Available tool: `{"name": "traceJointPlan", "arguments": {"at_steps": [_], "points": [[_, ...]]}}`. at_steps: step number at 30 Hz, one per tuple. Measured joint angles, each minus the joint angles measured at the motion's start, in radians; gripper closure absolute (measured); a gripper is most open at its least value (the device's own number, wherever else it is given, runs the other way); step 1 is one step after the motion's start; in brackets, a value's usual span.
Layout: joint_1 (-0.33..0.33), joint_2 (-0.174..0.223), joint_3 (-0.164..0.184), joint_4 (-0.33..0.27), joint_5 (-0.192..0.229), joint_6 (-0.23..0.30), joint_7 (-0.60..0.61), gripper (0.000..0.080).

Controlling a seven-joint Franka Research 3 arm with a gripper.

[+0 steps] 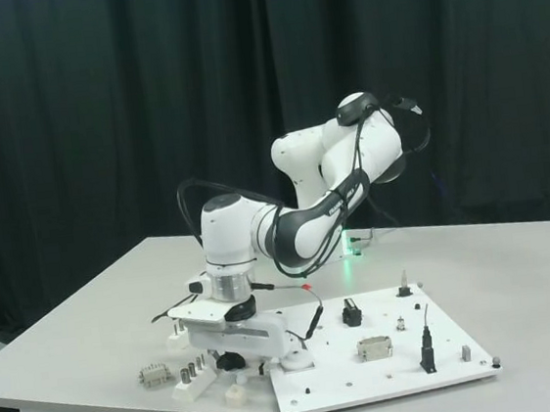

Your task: Pick small gear.

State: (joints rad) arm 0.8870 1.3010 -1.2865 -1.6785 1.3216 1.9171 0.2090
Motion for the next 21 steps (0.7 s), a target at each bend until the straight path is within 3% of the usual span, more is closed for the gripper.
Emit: {"name": "traceJointPlan", "arguments": {"at_steps": [21], "points": [[-0.021, 0.001, 0.040, 0.010, 0.002, 0.061, 0.000, 0.0003]]}}
